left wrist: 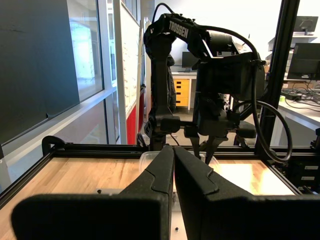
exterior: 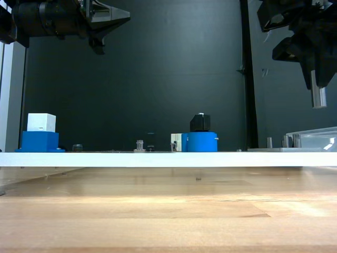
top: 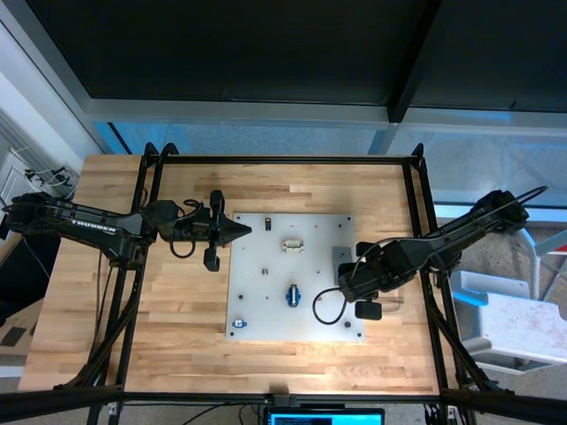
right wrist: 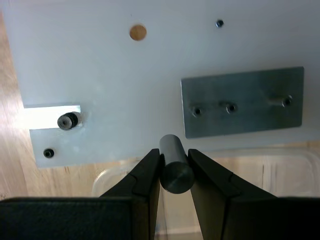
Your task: Pick the 16mm cylinder and place it in the taskboard
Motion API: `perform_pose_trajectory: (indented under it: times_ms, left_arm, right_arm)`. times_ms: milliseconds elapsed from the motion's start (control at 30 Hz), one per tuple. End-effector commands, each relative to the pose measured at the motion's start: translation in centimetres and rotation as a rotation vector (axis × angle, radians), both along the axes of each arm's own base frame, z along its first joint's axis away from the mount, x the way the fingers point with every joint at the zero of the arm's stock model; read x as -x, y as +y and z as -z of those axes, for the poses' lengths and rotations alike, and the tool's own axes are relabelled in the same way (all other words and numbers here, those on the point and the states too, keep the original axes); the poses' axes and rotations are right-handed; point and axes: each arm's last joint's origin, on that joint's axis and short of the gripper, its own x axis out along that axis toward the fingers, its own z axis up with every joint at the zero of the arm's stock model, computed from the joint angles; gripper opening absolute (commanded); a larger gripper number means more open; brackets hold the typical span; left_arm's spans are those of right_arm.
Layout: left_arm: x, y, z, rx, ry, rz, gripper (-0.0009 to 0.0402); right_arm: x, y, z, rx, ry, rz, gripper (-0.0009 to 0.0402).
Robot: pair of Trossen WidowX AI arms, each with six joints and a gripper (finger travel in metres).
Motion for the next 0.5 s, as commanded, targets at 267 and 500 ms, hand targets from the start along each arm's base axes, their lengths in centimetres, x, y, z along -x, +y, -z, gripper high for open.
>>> perform_pose_trajectory:
  times_ms: [267,500]
  left_arm:
    - [0.0,0.0,0.0,0.0,0.0,0.0,0.0]
    - [0.0,0.0,0.0,0.0,0.0,0.0,0.0]
  right_arm:
    - [-2.5,0.3,0.6,-0.026,-0.01,-0.009,0.0018]
    - [-4.3,0.5,1.2,-0.011,0.003,-0.026,0.0018]
